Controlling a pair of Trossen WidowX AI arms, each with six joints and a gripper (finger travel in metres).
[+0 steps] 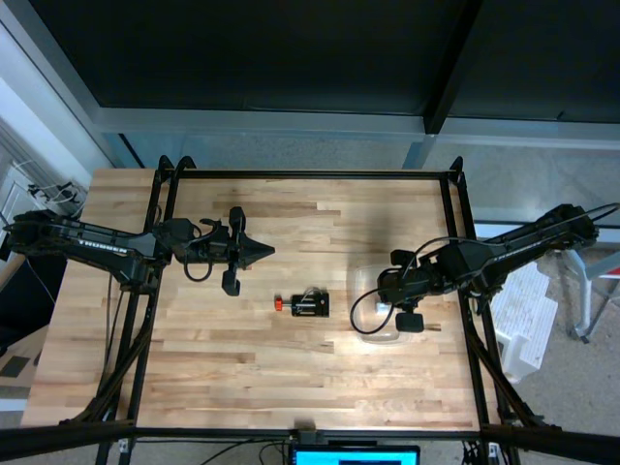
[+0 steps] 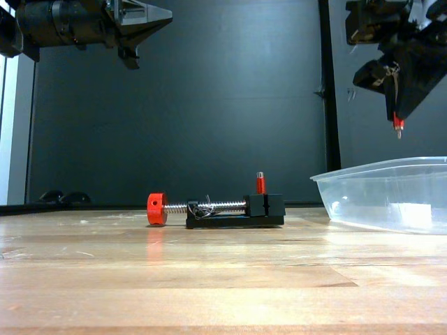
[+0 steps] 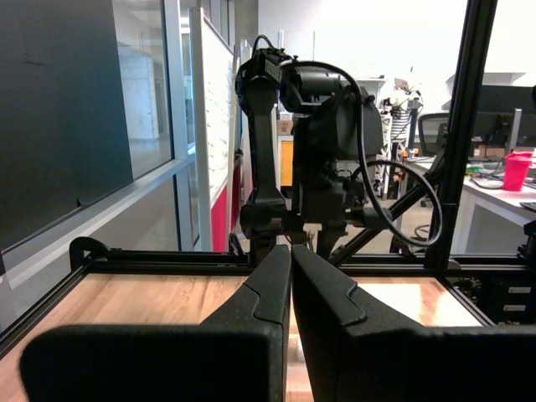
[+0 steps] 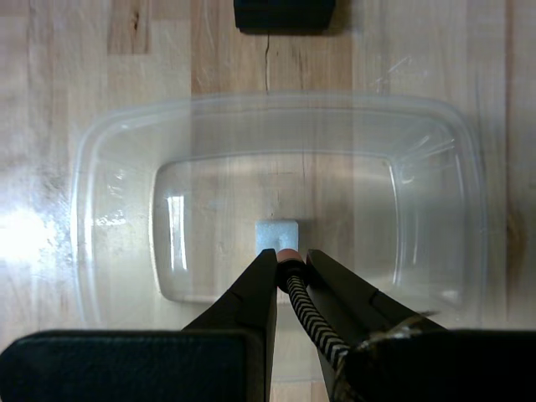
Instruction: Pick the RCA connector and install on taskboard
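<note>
Right claw is up in the air over the clear tray, fingers nipped in close with only a sliver between them, and in that sliver is the RCA connector: red tip pointing down, striped cable trailing back between the fingers. Directly below it, a small white square piece lies flat on the tray floor. The taskboard sits on the surface just beside the tray, red knob away from it. Over on the other side, the left claw hangs high, fingers pressed together, gripping nothing.
</note>
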